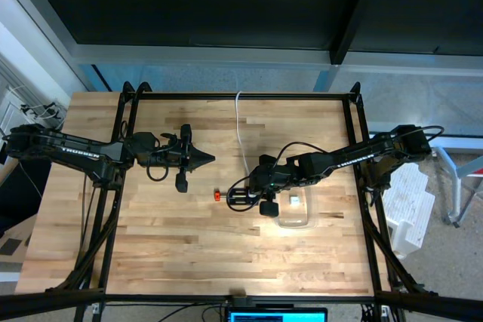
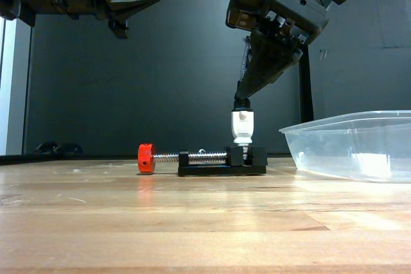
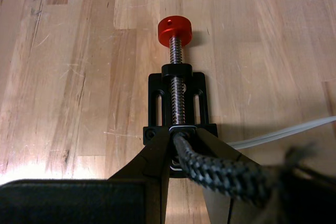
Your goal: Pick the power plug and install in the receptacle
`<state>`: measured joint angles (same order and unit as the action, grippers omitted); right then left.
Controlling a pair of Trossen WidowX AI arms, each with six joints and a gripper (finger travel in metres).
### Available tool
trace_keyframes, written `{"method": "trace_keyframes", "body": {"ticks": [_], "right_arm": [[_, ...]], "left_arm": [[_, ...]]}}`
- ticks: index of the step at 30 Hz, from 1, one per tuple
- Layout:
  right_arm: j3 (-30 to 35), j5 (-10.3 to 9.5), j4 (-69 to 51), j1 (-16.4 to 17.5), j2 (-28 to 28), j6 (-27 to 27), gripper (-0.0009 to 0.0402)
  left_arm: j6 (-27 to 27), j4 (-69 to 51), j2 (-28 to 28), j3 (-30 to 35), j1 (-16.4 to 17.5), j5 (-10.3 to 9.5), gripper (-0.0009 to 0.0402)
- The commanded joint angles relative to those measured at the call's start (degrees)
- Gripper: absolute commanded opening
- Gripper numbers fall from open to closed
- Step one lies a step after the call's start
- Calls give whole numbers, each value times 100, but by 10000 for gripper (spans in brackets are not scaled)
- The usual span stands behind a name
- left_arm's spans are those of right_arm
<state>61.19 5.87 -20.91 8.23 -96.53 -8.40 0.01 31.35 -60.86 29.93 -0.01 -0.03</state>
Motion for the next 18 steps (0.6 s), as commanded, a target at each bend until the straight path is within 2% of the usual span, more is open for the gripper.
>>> {"method": "trace_keyframes", "body": {"ticks": [1,13,15,18], "right_arm": [[-28,-11,-212,0,-20,9,0],[20,-15,-234,2,173,15,0],[96,-103,-251,2,173,15,4],[195,-125,-251,0,157,13,21]], "left_arm": [[0,2,0,2,2,0,0],[0,2,0,2,2,0,0],[0,2,0,2,0,0,0],[0,2,0,2,0,0,0]]}}
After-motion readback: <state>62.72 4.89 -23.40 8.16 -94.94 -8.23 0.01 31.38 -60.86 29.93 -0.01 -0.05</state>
